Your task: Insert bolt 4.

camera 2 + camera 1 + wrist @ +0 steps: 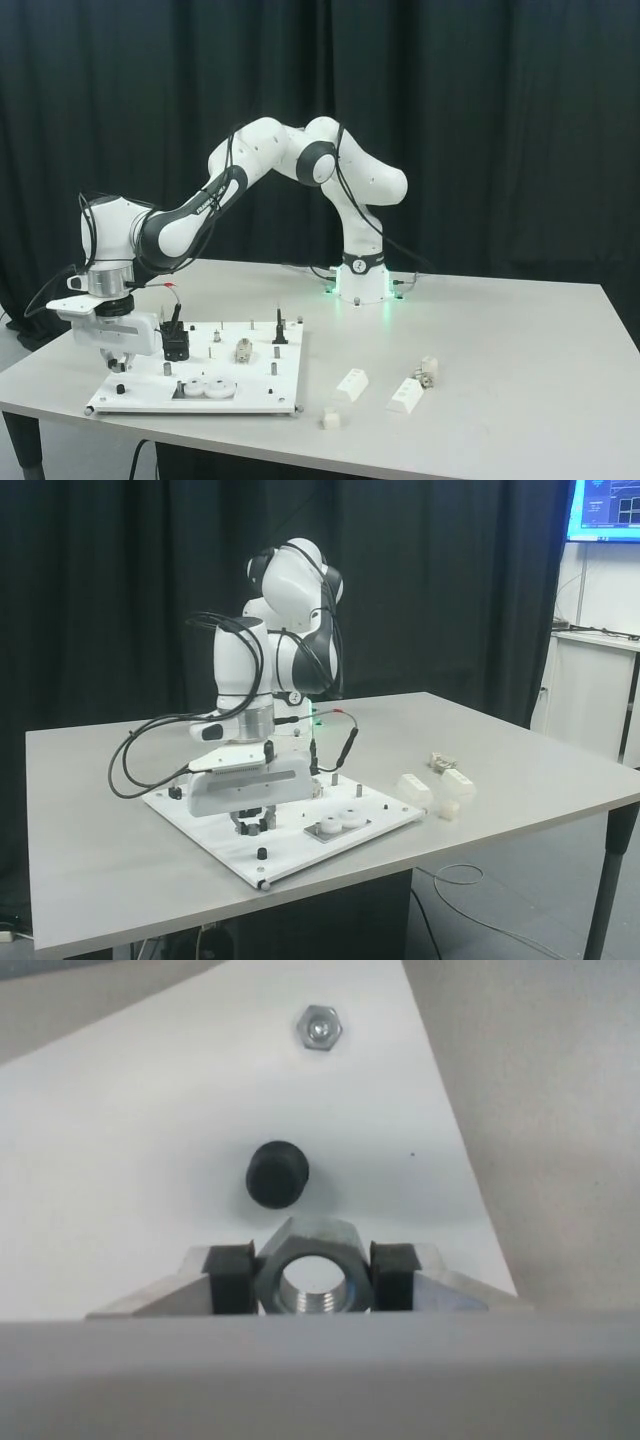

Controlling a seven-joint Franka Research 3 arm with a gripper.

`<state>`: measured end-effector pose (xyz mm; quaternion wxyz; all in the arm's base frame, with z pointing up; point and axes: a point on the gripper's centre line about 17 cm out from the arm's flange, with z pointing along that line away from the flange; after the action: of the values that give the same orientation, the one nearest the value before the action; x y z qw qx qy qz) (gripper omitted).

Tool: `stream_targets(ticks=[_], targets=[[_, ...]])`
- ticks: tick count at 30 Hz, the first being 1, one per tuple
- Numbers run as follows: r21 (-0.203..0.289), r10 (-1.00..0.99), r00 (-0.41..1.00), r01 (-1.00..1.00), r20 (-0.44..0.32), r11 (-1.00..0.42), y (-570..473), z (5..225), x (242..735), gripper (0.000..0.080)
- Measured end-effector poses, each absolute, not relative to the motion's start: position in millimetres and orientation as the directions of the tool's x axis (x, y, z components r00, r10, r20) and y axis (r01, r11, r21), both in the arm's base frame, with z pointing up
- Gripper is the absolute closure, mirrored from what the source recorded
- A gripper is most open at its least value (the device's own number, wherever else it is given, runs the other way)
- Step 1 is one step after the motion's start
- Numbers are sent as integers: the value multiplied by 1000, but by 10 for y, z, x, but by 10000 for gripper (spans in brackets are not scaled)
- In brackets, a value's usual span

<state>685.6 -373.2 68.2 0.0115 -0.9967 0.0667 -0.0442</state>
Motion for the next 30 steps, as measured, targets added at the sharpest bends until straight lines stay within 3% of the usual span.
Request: stream_targets(ticks=[30], targets=[[-52,-124,990,-121,61,-991,-3648,603,6897,561]])
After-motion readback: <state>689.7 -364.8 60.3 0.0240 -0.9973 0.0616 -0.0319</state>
